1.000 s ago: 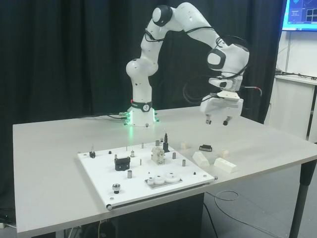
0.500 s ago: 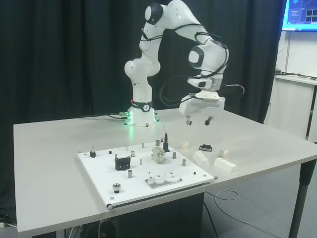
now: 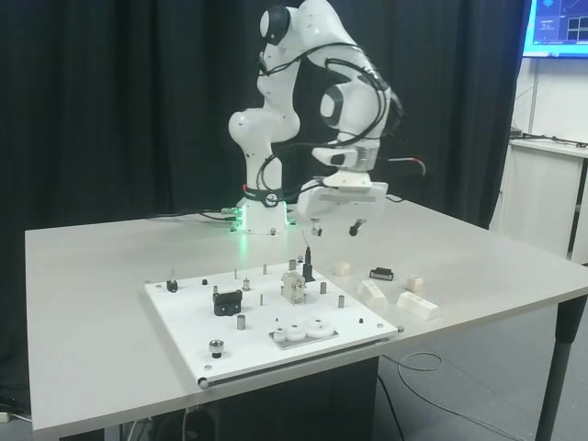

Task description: Remove USB.

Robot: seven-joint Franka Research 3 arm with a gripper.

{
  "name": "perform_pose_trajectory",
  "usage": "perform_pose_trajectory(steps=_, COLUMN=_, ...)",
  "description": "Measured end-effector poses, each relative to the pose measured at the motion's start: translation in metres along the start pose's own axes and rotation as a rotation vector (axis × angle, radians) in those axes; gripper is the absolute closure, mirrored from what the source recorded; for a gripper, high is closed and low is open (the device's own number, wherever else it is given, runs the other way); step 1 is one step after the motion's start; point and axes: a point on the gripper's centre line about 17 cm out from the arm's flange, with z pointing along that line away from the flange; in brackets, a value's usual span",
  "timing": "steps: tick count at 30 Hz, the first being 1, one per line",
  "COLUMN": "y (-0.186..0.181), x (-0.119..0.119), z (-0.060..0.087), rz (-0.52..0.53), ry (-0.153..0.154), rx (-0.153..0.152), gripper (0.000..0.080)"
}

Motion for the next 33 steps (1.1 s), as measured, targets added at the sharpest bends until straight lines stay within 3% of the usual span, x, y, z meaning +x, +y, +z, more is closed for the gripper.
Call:
perform_pose_trajectory(steps=8, y=0.029, x=-0.008, z=0.011, rz=-0.012, ry=-0.012, rx=0.018, gripper=0.0003)
perform_pose_trajectory(steps=20, y=0.031, x=-0.025, z=0.034, rz=-0.029, ry=-0.03, rx=0.108, gripper=0.0003)
perform_pose_trajectory(steps=33, y=0.027, x=-0.036, z=0.057, rz=-0.049, ry=-0.025, rx=0.118, gripper=0.0003)
